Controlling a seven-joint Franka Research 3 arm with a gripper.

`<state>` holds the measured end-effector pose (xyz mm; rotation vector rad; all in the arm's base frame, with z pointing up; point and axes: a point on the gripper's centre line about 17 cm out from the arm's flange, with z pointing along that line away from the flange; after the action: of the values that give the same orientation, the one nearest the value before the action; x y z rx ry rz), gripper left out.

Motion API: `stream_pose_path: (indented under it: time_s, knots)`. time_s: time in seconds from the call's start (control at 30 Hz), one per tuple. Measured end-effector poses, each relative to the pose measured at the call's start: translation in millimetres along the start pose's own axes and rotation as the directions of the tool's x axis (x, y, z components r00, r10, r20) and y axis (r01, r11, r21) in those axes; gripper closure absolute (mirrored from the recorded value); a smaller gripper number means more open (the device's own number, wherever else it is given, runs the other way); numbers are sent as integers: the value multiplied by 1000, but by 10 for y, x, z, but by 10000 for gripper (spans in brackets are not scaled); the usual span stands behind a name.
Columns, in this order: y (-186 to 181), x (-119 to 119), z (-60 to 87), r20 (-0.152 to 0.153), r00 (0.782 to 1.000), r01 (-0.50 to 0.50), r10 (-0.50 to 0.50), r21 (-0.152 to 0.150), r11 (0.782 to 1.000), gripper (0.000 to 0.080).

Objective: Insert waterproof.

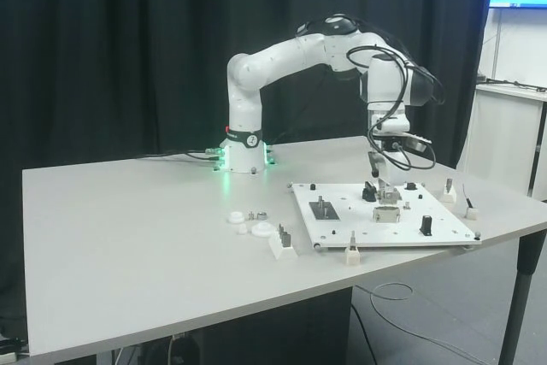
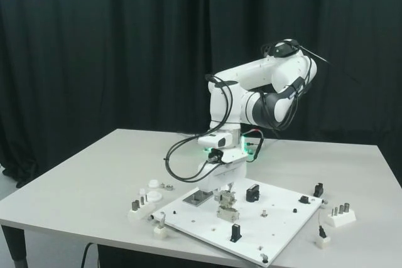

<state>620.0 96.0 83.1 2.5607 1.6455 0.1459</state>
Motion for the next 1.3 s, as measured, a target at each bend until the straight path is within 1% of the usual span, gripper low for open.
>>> stream_pose_path:
  time_s: [0.2,0.47,0.83,1.07,1.3]
  knots:
    - [4,24,50,1,1000,6,-6,-11,1000,481]
    - [8,38,50,-1,1000,6,-6,-24,1000,481]
    - [-19,31,55,-23,1000,-19,18,-46,999,481]
    - [-55,23,51,-20,1000,-17,16,-64,998,481]
    - [-99,48,43,-11,1000,14,-15,-86,996,481]
